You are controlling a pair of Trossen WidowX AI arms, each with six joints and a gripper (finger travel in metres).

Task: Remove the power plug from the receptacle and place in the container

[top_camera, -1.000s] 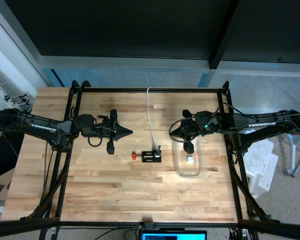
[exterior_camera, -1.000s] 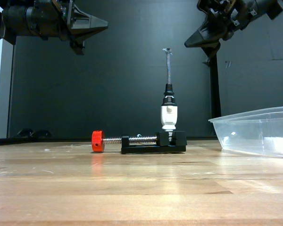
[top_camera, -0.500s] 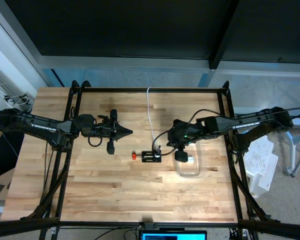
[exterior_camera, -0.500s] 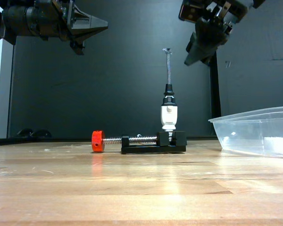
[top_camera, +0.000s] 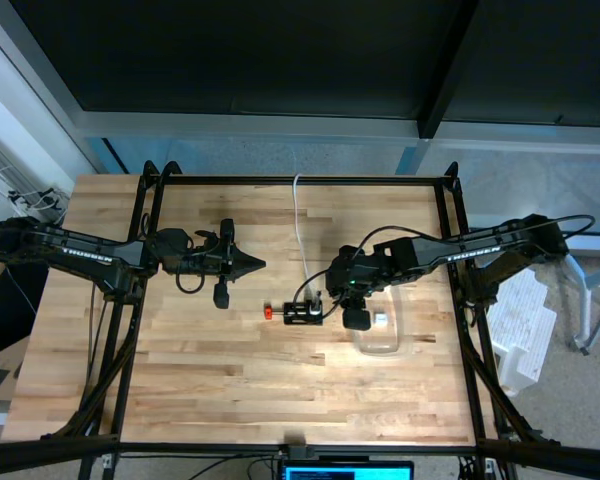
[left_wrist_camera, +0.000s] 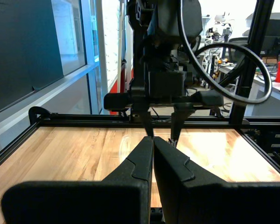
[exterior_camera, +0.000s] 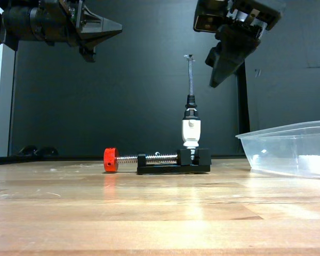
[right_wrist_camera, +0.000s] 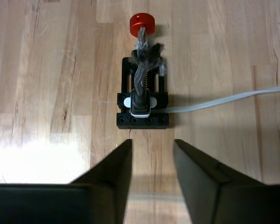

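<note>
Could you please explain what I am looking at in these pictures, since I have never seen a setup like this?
These are two black robot arms at the edges of a wooden table, each ending in a two-fingered claw. One picture looks down from above, one looks level along the table top, and two come from cameras on the arms. The left claw hangs shut and empty, high over the table's left half. The right claw is open and empty, poised just above and right of a small black vise with a red knob. The vise clamps a white outlet block, with a long white cable running off it and a tiny black plug with a short cord stub standing in its top. To its right lies a clear plastic tray holding a small white cube.
</note>
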